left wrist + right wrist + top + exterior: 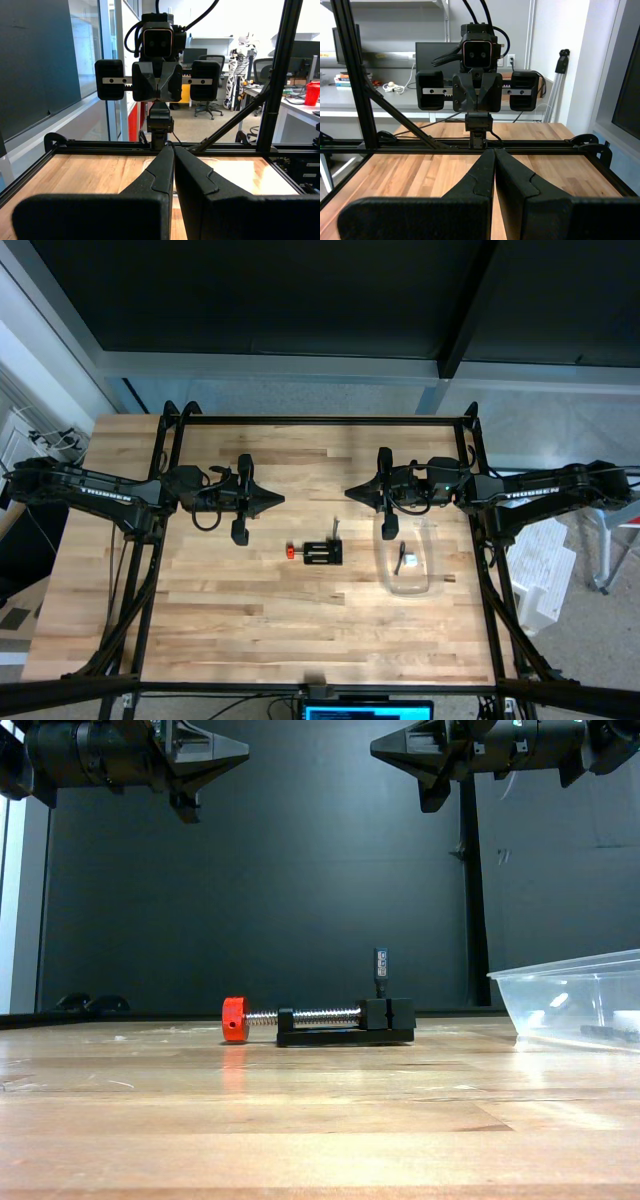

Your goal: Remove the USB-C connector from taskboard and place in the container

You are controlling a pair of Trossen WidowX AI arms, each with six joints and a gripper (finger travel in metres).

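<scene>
**High view.** The left gripper (280, 499) and right gripper (348, 493) hang above the wooden surface (250, 610), tips pointing toward each other and well apart. Both are above the far side of the taskboard (320, 552), which lies between them. Its red-orange knob (291, 551) points toward the left arm, and a thin grey pin (336, 528) stands at its other end. The container (430, 540) sits under the right arm, near the taskboard but apart from it. The USB-C connector (400, 560) lies inside it, just beside a small white piece (411, 561).

**Low view.** Both grippers hover high over the surface. The taskboard (345, 1020) rests flat, with the knob (234, 1019) on a threaded screw and the pin (380, 965) upright. What lies in the container (560, 995) shows only indistinctly through its wall.

**Left wrist view.** The left gripper (174, 162) is clenched, its fingers (197, 175) pressed together and grasping nothing. The right gripper (157, 85) faces it, likewise clenched.

**Right wrist view.** The right gripper (494, 162) has its fingers (517, 175) pressed together, empty. The left gripper (477, 95) faces it across the surface.
</scene>
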